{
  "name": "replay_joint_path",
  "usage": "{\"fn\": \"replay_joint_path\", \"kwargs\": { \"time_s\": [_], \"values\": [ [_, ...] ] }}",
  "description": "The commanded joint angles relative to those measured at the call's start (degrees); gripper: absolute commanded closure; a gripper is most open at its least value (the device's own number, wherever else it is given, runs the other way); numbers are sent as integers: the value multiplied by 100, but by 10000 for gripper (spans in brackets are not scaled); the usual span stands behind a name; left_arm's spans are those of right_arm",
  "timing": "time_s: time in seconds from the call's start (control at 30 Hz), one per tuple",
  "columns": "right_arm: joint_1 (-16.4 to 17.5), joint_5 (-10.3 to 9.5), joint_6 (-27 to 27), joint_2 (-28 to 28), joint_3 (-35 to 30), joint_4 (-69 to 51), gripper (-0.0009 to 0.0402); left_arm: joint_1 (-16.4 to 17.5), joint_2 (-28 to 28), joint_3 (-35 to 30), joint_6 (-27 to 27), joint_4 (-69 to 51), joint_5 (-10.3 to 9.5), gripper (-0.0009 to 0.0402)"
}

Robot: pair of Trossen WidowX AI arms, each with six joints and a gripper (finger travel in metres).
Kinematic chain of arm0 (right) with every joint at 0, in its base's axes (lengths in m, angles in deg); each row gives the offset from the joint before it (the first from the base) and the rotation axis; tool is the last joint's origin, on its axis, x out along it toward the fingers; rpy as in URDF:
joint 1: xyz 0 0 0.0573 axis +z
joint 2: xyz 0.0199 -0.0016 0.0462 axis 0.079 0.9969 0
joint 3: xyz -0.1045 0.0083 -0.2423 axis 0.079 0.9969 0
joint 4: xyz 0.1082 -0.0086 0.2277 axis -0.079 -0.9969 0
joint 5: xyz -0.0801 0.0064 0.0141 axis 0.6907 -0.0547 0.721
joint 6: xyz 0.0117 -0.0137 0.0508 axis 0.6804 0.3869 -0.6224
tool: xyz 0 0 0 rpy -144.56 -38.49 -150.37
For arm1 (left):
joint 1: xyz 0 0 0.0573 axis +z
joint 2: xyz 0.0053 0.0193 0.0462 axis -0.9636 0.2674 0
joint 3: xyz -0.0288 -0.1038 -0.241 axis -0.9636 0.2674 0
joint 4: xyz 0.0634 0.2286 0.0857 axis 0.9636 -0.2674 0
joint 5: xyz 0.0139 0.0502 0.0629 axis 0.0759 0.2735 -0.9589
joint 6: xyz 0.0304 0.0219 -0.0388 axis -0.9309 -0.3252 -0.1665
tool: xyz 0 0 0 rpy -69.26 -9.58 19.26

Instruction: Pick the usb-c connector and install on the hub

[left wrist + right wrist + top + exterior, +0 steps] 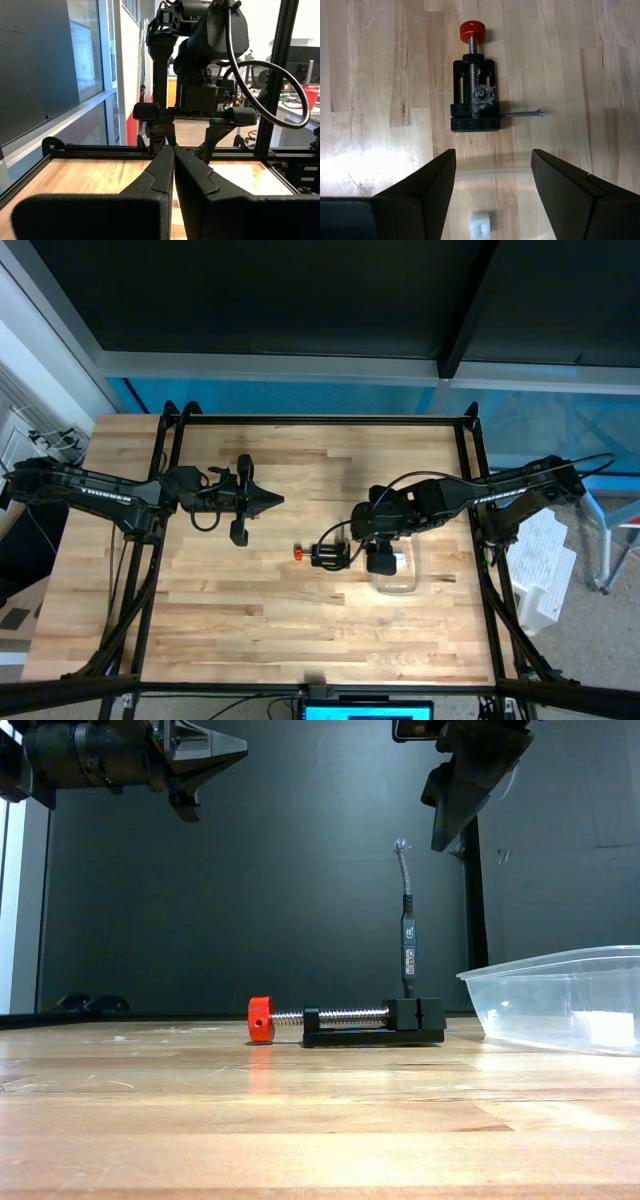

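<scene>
**A:** What does the high view give you?

**B:** The left pincer [270,500] hangs over bare surface [250,620], well apart from the hub [330,556]. The right pincer [381,562] hovers just beside the hub, above the clear tray [400,587].

**A:** And the low view?

**B:** The hub lies flat with its red knob [260,1018] at one end. The usb-c connector [408,942] stands upright from the block end, and a frayed grey stem [403,870] rises off it. Both pincers are high above.

**A:** Left wrist view?

**B:** Its fingers [155,175] are pressed together on nothing.

**A:** Right wrist view?

**B:** These fingers [437,175] are spread wide and hold nothing. The hub lies beyond them on the surface, with the stem's frayed tip over it. A pale square piece [480,222] sits in the tray.

**A:** So how far along are we?

**B:** I judge the plug is already planted in the hub and let go. How deep it sits I cannot tell. Only backing away seems left.
</scene>
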Motion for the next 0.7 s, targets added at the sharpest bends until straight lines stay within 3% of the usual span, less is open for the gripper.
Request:
{"fn": "replay_joint_path", "kwargs": {
  "time_s": [0.03,0.23,0.5,0.63,0.7],
  "values": [
    [-9,4,0,-245,208,232,209,2,0,0,0,0,0,393],
    [-70,4,234,-1220,1025,1464,274,2,0,0,0,0,0,393],
    [-363,0,796,-2310,2138,3508,398,2,0,0,0,0,0,393],
    [-586,-72,1078,-2682,2647,4430,385,2,0,0,0,0,0,393],
    [-713,-313,1182,-2846,2887,4942,390,2,2,0,0,0,0,393]
  ]
}}
